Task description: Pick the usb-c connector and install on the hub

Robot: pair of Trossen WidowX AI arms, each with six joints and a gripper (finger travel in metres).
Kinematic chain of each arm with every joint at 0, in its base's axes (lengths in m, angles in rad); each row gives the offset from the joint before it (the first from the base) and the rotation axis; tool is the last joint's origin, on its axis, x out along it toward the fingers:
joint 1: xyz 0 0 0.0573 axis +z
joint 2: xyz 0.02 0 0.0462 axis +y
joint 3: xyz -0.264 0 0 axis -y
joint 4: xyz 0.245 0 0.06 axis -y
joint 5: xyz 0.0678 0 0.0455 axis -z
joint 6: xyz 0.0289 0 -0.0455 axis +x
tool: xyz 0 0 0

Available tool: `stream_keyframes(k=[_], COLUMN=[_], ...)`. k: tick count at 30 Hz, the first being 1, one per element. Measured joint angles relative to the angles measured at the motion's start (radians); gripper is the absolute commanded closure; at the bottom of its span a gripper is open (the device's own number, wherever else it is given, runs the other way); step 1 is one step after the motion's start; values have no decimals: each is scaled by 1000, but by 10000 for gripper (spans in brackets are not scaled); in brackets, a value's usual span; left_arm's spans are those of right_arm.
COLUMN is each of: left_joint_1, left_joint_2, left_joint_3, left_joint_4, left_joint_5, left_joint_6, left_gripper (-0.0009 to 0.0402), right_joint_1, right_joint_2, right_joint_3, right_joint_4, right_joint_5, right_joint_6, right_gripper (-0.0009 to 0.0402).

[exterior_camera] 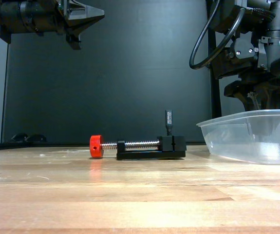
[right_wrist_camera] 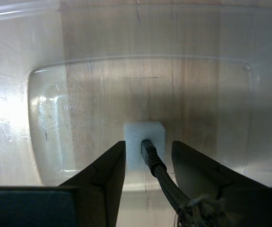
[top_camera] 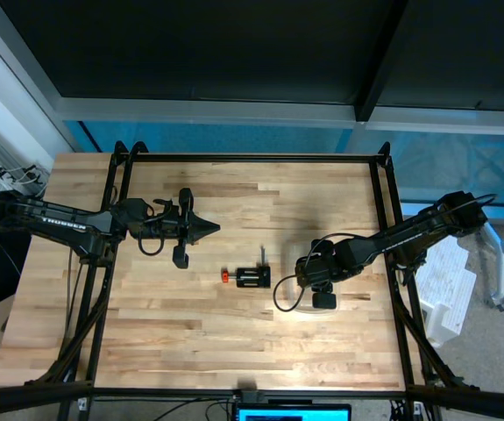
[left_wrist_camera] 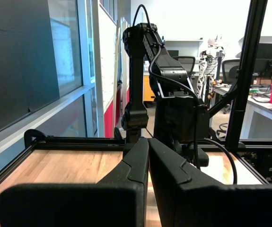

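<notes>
Table (top_camera: 190, 351): wood-topped, with both arms reaching inward over it.

Clear tub (exterior_camera: 237, 141): sits on the right half of the table. It holds one white foam block (right_wrist_camera: 138, 135). The usb-c connector (right_wrist_camera: 146, 150) is seated in that block.

Right gripper (right_wrist_camera: 148, 145): I have it hanging down inside the tub, fingers spread, one on each side of the block and plug, not gripping either.

Left gripper (top_camera: 209, 228): held high over the left half of the table, well away from the tub, fingers pressed together on nothing.

Vise (exterior_camera: 149, 146): lies between the two grippers, left of the tub, with its red knob (exterior_camera: 96, 146) pointing left. The hub (exterior_camera: 168, 118) stands upright in it, with nothing over its top.

Connector axis: plug end down in the foam, and the braided cable (right_wrist_camera: 166, 187) rises toward the wrist camera between the fingers.
</notes>
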Motion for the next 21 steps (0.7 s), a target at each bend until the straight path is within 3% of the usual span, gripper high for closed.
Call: stream_keyframes(k=[21], left_joint_1=[0], left_joint_2=[0], left_joint_3=[0], left_joint_4=[0], left_joint_5=[0], left_joint_6=[0], left_gripper=[393], right_joint_1=[0], right_joint_2=[0], right_joint_3=[0], right_joint_4=[-8], right_joint_5=[0], right_joint_6=[0], right_gripper=[353])
